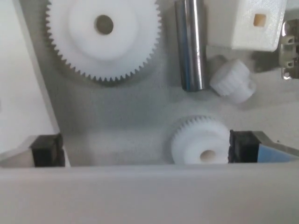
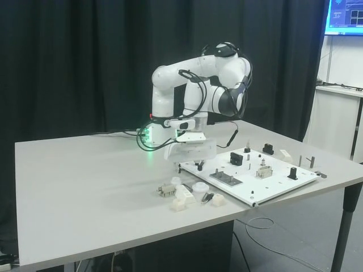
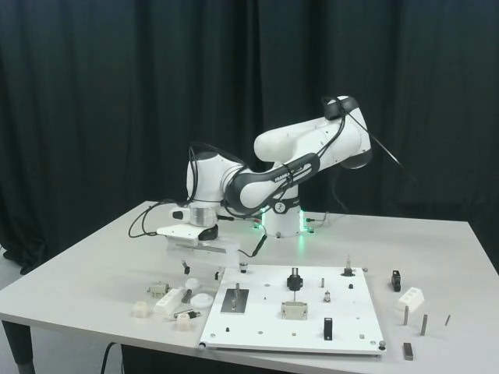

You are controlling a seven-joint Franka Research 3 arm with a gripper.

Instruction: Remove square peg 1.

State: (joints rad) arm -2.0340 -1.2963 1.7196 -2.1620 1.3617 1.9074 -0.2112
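We see the end effector hanging low over a cluster of loose parts on the grey tabletop, just off the end of the white board that lies nearest the arm's base. Its two black fingertips stand wide apart and grip nothing.

In the wrist view a small white gear lies flat between them, right up against one fingertip and well clear of the other. Beyond it lie a large white gear and a grey steel cylinder on its side. A second small gear is tipped over and sits just beside the cylinder's end. Near that is a white block with a square hole in its face, and next to the block we catch the edge of a connector.

The white arm reaches out from its base and bends down to this spot.

Square peg 1 is, as far as we can make out, the slim upright peg near the middle of the board, still seated there. It is too small in both room views for us to be sure. It stands well apart from the end effector, with several other fittings on the board around it.
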